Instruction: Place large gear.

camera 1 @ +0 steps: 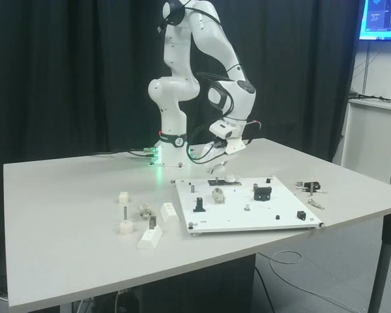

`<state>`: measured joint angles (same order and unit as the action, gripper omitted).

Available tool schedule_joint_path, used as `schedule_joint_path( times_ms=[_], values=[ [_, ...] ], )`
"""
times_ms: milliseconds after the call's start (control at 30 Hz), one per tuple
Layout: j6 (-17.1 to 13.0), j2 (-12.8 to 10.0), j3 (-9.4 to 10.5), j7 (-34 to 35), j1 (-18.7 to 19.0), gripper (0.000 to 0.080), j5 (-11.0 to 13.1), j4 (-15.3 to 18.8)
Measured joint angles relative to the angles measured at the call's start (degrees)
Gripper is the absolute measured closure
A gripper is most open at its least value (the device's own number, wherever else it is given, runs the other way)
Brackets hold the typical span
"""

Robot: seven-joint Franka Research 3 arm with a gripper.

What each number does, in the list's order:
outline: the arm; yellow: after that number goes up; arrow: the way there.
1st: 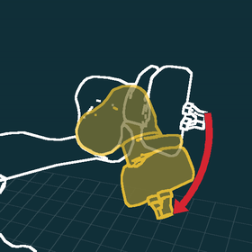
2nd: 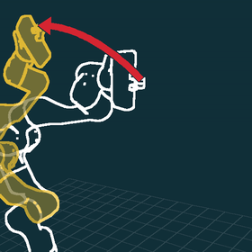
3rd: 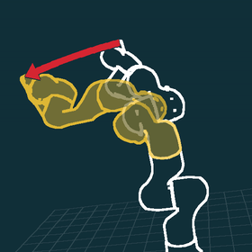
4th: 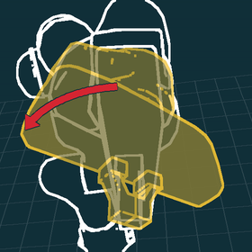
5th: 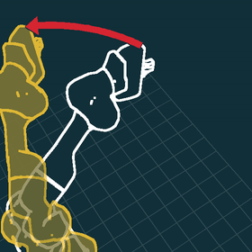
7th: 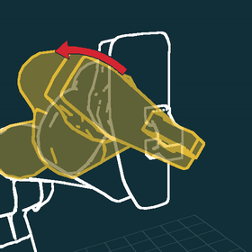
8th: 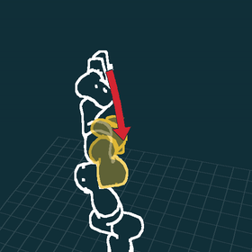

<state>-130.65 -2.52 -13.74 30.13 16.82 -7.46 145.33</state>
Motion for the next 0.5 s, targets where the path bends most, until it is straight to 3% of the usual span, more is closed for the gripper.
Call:
schedule_joint_path(
  times_ms=[500],
  values=[
    [0.9, 1.3, -0.08, 0.0, 0.0, 0.02, -0.5, 0.0]
  ],
)
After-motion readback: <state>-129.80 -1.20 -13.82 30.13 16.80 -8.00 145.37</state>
